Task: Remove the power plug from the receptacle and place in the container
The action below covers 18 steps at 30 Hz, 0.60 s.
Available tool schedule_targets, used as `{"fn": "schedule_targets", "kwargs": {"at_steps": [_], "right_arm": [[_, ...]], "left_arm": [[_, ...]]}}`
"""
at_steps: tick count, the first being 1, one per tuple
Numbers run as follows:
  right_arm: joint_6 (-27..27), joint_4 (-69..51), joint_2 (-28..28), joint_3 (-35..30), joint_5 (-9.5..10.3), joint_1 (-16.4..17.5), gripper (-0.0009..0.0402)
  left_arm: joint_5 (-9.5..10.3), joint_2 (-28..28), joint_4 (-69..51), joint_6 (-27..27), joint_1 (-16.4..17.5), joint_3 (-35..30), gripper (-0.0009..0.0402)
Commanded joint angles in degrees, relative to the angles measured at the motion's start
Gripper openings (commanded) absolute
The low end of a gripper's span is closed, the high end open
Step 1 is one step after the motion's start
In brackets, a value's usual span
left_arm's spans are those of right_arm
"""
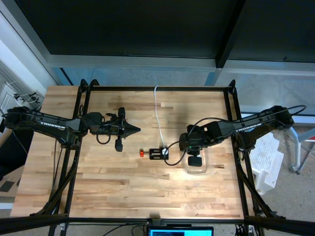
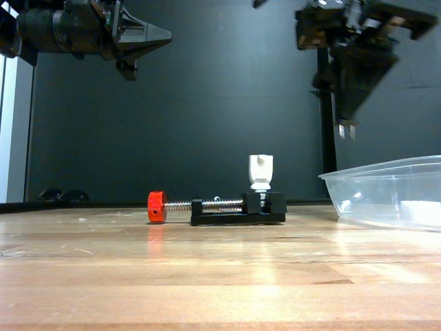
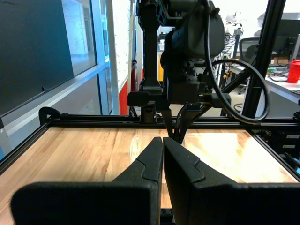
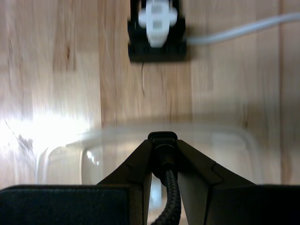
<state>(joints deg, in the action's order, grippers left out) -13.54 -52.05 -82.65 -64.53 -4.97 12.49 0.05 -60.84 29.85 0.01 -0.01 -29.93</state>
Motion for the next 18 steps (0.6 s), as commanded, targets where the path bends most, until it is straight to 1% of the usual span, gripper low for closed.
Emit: {"fn": "schedule_targets", "kwargs": {"at_steps": [1,6,12,15,18], "right_arm": [[-1.07,0.46,1.86,3.45,0.00,1.01,0.0000],[-1.70,0.94,4.02,8.59,0.00,2.58,0.0000],[-4.28,2.78,5.51,12.92,-0.02,2.80,0.0003],[-5.38,3.54,5.68,13.81,0.00,2.82,0.0018],[-5.77,3.52,5.68,14.14,0.02,2.91,0.0042]], "left_arm": [[-0.02,-0.02,0.00,0.00,0.00,-0.02,0.0000],[0.00,-0.02,0.02,0.00,0.02,-0.02,0.0000],[-0.02,-0.02,0.02,0.00,0.00,-0.02,0.0000],[-0.02,-0.02,0.02,0.00,0.00,-0.02,0.0000],[-0.02,-0.02,0.02,0.00,0.02,-0.02,0.0000]]}}
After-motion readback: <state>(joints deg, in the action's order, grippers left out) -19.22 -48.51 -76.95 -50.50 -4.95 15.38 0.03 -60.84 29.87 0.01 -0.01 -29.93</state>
